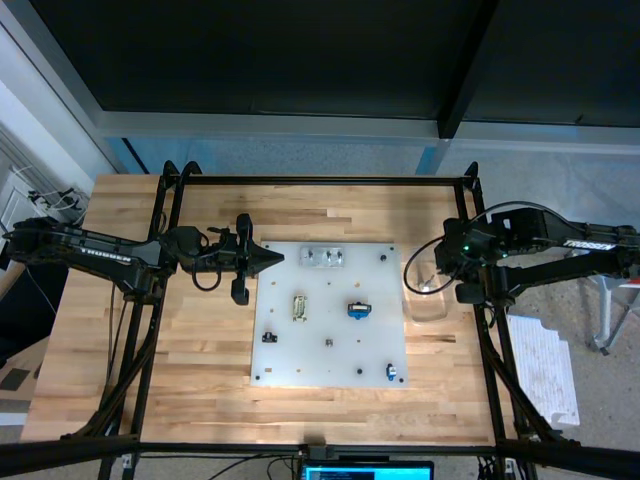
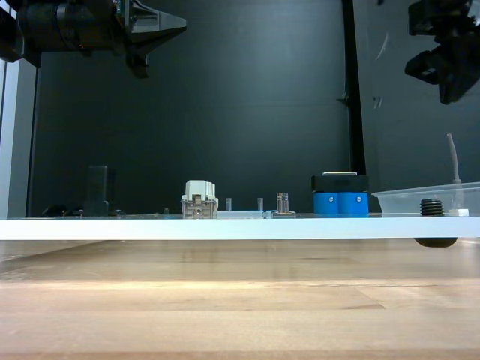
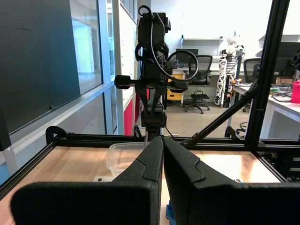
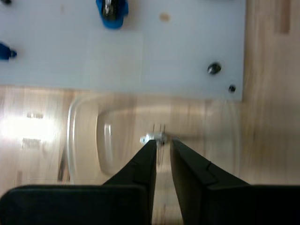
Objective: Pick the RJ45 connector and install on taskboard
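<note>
Right gripper [image 4: 162,143] fingers [image 4: 140,168] parted over RJ45 connector [image 4: 152,138]; left gripper [image 3: 162,139] clenched over taskboard [image 1: 320,355] edge — TROSSEN arms [image 1: 95,252].

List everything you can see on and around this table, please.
taskboard: one, white, mid-table.
silver fitting: one, silver, board's far edge.
beige rectangular fitting: one, beige, board's left half.
blue block fitting: one, blue, black-topped, right of the beige one.
small blue fitting: one, blue, board's near right corner.
clear plastic tray: one, clear, beside the board's right edge.
RJ45 connector: one, whitish, inside the tray.
table: one, light wood.
left gripper: black, shut, high over the board's far left corner.
right gripper: black, slightly open, above the tray.
</note>
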Motion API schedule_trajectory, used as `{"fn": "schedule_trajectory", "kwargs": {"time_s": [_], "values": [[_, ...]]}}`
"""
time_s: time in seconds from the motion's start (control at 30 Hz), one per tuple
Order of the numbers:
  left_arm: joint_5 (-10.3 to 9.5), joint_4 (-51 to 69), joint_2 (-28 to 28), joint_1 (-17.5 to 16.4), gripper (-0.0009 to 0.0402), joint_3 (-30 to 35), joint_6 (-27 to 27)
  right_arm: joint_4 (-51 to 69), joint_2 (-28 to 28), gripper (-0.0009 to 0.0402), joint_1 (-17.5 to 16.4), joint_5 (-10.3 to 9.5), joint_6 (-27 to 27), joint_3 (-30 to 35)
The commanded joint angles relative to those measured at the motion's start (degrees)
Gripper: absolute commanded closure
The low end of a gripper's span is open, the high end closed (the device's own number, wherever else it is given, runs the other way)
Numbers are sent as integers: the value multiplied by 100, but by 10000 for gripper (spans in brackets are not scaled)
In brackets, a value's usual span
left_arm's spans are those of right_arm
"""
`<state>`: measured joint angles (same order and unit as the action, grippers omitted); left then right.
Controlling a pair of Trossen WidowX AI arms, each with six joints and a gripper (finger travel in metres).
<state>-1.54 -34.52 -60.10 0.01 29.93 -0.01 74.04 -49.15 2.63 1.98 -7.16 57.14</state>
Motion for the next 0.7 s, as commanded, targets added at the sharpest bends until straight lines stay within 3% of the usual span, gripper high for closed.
{"fn": "schedule_trajectory", "kwargs": {"time_s": [0.03,0.1,0.23,0.7], "values": [[0,0,0,-2,393,2,0,109,68,325,2,0,0,-13],[0,0,-2,0,393,2,0,195,79,315,2,20,-57,-15],[0,0,0,-2,393,2,0,282,59,294,0,299,-138,-142],[0,0,0,-2,393,2,0,-404,37,196,55,293,-409,-935]]}}
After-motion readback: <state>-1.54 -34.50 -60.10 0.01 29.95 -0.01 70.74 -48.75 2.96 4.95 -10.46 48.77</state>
